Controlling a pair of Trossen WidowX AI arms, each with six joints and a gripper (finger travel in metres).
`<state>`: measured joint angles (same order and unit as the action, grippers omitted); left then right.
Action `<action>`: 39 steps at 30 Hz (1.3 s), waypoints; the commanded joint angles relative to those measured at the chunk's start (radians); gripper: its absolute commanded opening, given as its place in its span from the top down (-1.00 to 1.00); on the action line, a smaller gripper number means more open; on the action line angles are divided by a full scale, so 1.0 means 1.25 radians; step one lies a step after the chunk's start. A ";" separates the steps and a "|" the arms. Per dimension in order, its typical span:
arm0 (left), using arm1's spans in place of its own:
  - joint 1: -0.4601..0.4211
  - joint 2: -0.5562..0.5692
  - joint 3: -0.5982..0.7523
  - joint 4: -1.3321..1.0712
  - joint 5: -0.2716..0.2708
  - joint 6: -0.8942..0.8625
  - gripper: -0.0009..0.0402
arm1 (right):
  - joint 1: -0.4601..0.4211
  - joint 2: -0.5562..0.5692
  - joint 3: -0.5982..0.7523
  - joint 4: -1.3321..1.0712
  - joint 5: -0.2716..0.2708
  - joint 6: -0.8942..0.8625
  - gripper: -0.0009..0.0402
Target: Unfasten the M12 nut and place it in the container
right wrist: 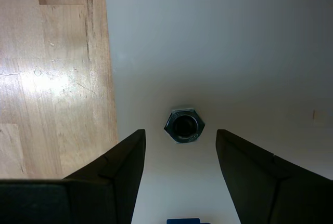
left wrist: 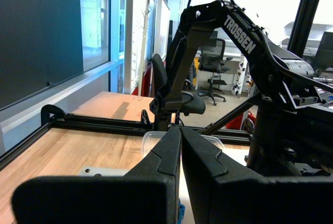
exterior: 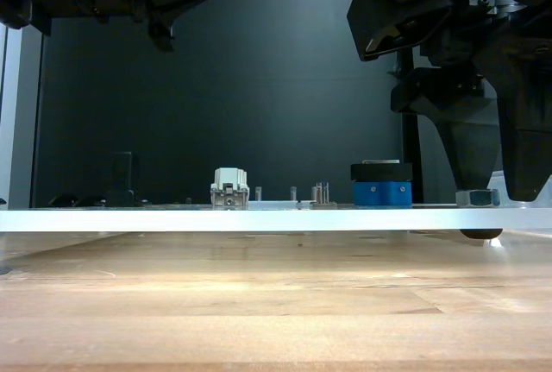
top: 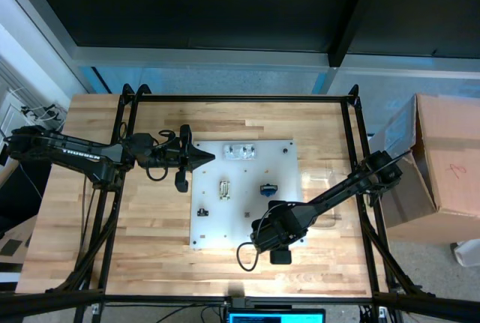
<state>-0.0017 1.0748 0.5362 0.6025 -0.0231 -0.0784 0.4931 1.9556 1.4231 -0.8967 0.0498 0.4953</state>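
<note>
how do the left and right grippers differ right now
The left gripper is shut, jaws together; the right gripper is open, jaws apart. The left gripper hangs high over the board's far left corner, pointing sideways; the right gripper points down at the near right edge, straddling the M12 nut without touching it. The nut sits low against the board. Both grippers hold nothing.

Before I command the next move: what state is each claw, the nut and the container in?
Right claw: open, fingers either side of the nut, not touching.
Left claw: shut, held high above the board's far left.
M12 nut: on its stud, run down, ribs hidden.
Container: on the table right of the board; no nut seen inside.
</note>
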 commanded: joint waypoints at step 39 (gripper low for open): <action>0.000 0.000 0.000 0.000 0.000 0.000 0.96 | 0.000 -0.001 0.000 -0.005 -0.002 -0.001 0.95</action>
<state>-0.0017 1.0748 0.5358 0.6022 -0.0231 -0.0784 0.4931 1.9549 1.4227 -0.9047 0.0422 0.4934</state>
